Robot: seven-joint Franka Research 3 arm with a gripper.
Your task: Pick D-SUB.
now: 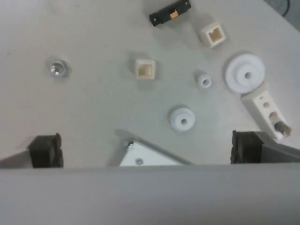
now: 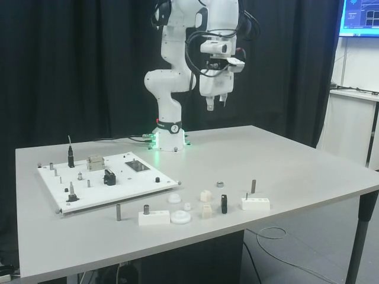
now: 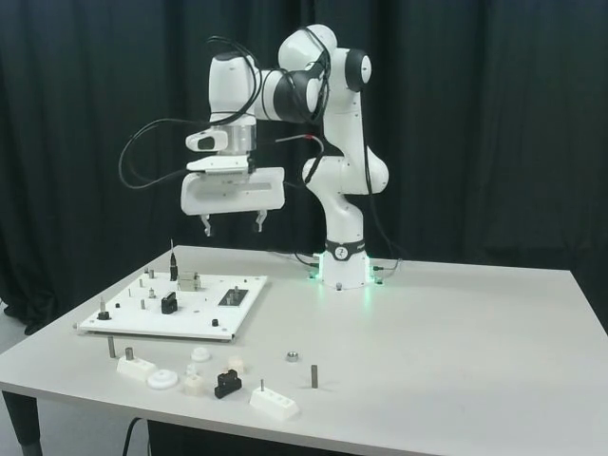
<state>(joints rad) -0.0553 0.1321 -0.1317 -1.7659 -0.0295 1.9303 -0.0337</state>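
Note:
A small black connector (image 1: 169, 12) (image 2: 224, 203) (image 3: 226, 383), which I take for the D-SUB, lies among loose parts near the table's front edge. My gripper (image 1: 144, 149) (image 2: 216, 105) (image 3: 233, 226) hangs high above the table, open, with nothing between its fingers. It is well clear of the connector and points down over the table between the white board and the loose parts. In the wrist view the connector lies far from both black fingertips (image 1: 45, 151).
A white board (image 2: 124, 180) (image 3: 190, 318) carrying several mounted parts lies on the table; its corner (image 1: 145, 154) shows below the gripper. Around the connector lie a white gear (image 1: 244, 71) (image 2: 180, 218), square housings (image 1: 145, 68), round bushings (image 1: 182, 117), white blocks (image 2: 255, 204), a nut (image 1: 58, 68) and upright pegs (image 2: 253, 186).

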